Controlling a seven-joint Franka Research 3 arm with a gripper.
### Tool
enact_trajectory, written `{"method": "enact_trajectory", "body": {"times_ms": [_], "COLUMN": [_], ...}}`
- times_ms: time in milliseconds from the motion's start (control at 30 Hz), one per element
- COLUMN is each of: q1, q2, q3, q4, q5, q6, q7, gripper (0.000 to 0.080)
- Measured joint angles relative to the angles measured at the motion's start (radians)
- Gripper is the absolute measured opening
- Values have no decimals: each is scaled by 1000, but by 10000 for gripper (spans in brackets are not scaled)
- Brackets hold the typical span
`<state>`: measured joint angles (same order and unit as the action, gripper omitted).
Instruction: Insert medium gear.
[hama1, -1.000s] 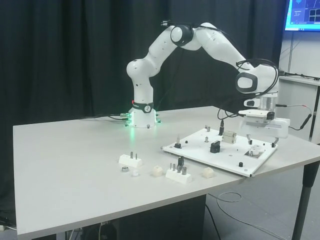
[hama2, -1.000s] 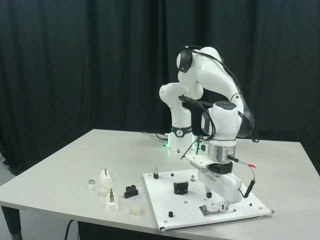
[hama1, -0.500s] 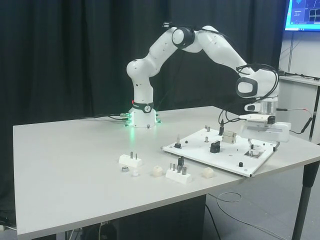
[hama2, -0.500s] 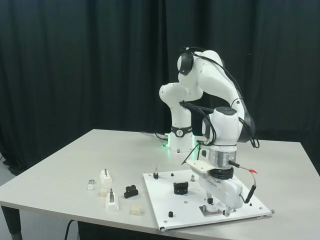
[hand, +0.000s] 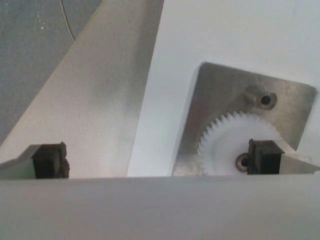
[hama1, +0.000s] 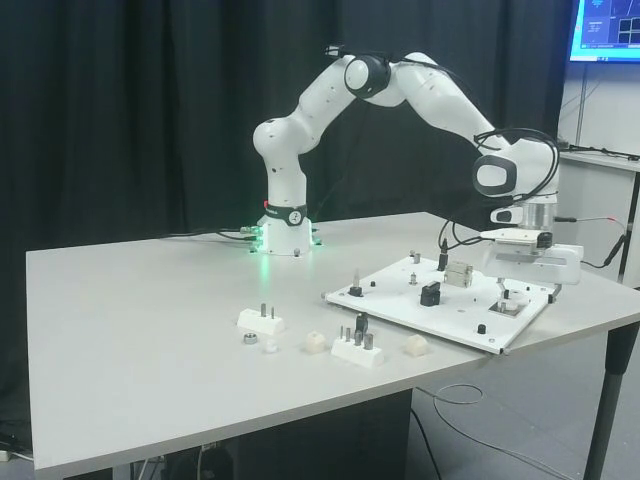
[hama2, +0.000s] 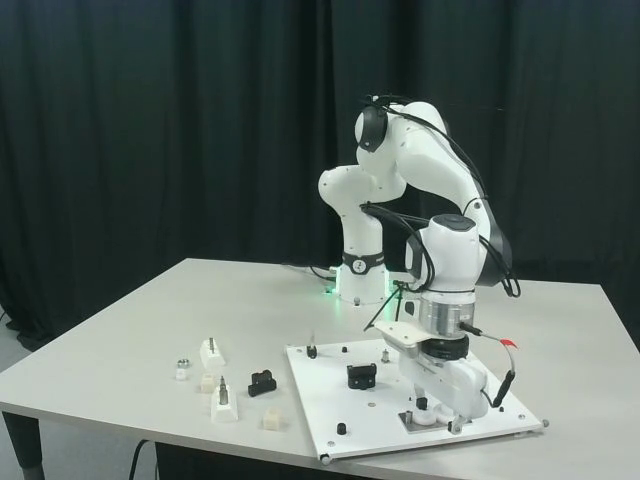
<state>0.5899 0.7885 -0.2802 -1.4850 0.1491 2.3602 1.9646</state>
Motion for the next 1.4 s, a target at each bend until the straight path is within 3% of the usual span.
{"method": "enact_trajectory", "body": {"times_ms": [1400], "q1": [4], "q2": [11], "q3": [0], "q4": [21], "q5": [0], "q6": [-11], "q7": [11], "gripper": [800]}}
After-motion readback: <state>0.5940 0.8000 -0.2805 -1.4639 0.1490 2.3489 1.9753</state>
